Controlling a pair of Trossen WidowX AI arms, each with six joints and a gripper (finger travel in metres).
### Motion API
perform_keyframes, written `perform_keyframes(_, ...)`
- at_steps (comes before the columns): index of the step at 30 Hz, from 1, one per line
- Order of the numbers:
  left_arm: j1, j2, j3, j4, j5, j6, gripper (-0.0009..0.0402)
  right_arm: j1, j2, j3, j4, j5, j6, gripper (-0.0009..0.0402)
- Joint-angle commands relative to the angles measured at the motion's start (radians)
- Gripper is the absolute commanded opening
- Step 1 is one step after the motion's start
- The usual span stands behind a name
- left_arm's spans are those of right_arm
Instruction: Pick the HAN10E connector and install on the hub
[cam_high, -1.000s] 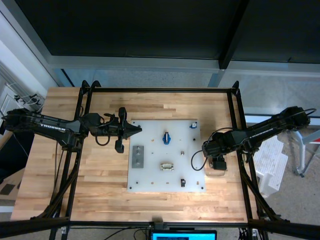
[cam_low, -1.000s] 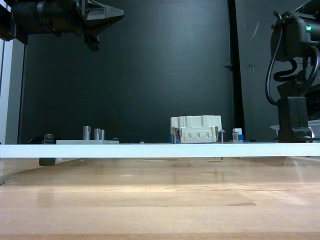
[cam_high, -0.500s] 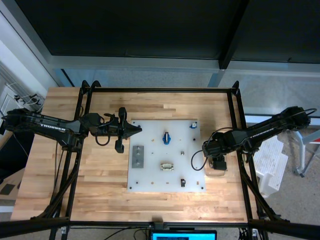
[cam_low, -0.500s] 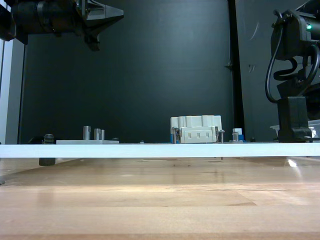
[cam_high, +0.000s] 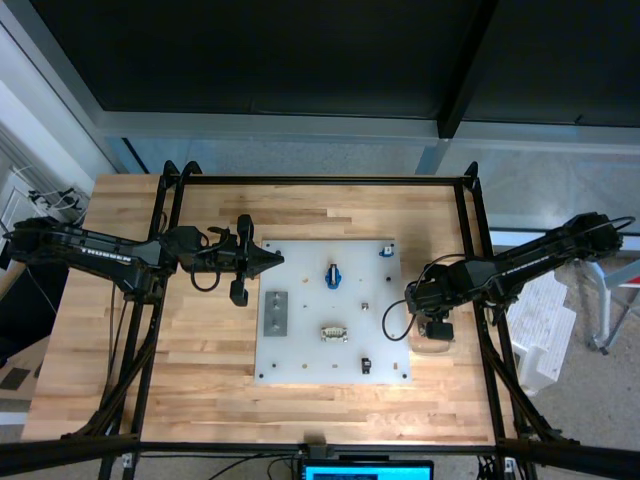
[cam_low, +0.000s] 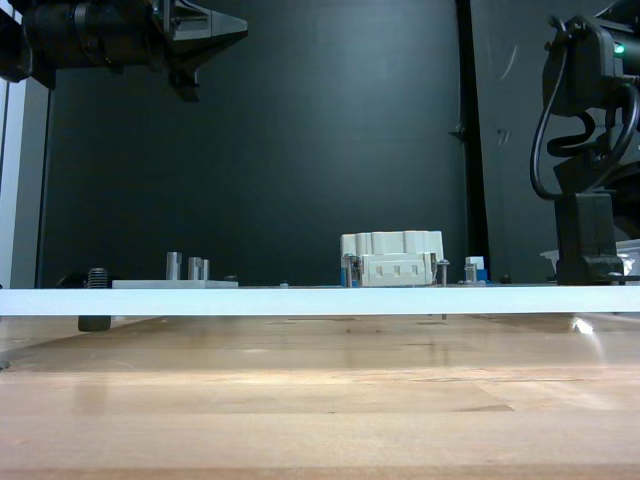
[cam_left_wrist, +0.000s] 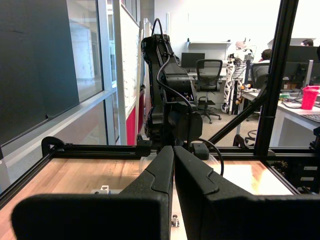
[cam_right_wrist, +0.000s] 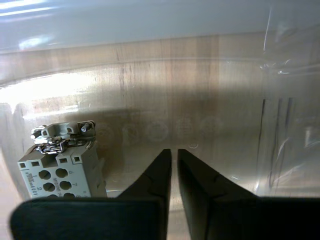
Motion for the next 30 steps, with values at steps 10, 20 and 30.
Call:
perform_keyframes(10,0.000,0.000,0.000,0.000,0.000,0.000,0.0000,0.000,-0.004,0.001,0.000,0.000,0.000,0.0008)
perform_keyframes(20,0.000,0.000,0.000,0.000,0.000,0.000,0.0000,0.000,-0.028,0.046,-0.070,0.000,0.000,0.0001)
perform_keyframes(30,0.000,0.000,0.000,0.000,0.000,0.000,0.0000,0.000,-0.103,0.168,-0.195,0.000,-0.002,0.0000)
